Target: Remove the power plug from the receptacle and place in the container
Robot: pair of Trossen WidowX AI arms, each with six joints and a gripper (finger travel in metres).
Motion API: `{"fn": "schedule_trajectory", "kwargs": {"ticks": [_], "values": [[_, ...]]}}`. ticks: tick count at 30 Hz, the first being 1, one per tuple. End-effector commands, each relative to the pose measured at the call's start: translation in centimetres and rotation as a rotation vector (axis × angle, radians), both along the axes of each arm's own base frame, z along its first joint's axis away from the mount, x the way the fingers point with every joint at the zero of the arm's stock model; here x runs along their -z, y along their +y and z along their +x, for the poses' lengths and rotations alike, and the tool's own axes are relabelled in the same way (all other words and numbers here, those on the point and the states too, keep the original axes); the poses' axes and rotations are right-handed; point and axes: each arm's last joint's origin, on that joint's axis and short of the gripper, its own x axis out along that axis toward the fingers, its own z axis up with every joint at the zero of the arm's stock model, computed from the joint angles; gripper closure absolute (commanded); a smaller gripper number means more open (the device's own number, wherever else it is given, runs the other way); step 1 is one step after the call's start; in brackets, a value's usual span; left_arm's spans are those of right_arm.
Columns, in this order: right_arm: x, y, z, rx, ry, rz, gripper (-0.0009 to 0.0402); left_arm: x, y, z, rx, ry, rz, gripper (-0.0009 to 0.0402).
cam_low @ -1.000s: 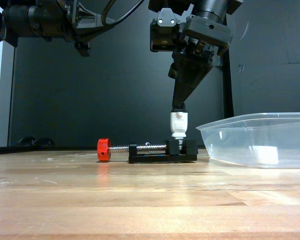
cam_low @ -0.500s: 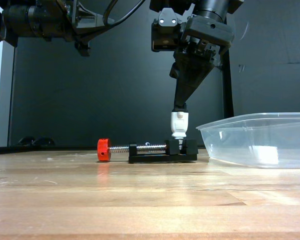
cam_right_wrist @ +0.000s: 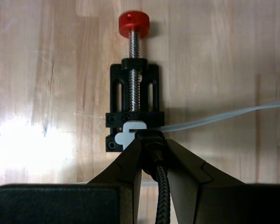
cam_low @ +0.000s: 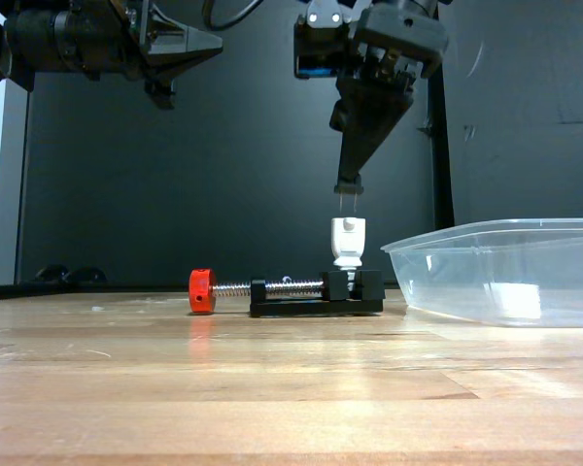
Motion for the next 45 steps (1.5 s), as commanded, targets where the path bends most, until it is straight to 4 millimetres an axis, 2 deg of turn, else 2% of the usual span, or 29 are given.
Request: {"fn": "schedule_trajectory", "kwargs": {"ticks": [1, 14, 20, 32, 38, 45], "values": [[-0.4, 0.0, -0.1, -0.003, -0.011, 0.008, 0.0393, 0.0, 0.0, 0.0, 0.0, -0.001, 0.0, 0.0393], [-1.5, -0.2, -1.7, -0.01, 0.008, 0.002, 0.0393, 0.0, 0.0, 0.0, 0.0, 0.003, 0.0, 0.0393], [-0.7, -0.5, -3.8, -0.027, 0.037, -0.01, 0.0393, 0.0, 0.0, 0.0, 0.0, 0.001, 0.0, 0.0393], [2.2, -1.1, -8.6, -0.037, 0.105, -0.023, 0.0393, 0.0, 0.0, 0.0, 0.0, 0.0, 0.0, 0.0393], [3.6, -1.2, -9.7, -0.035, 0.142, -0.026, 0.0393, 0.0, 0.0, 0.0, 0.0, 0.001, 0.0, 0.0393], [3.8, -1.1, -9.8, -0.027, 0.14, -0.052, 0.0392, 0.0, 0.0, 0.0, 0.0, 0.001, 0.0, 0.0393]]}}
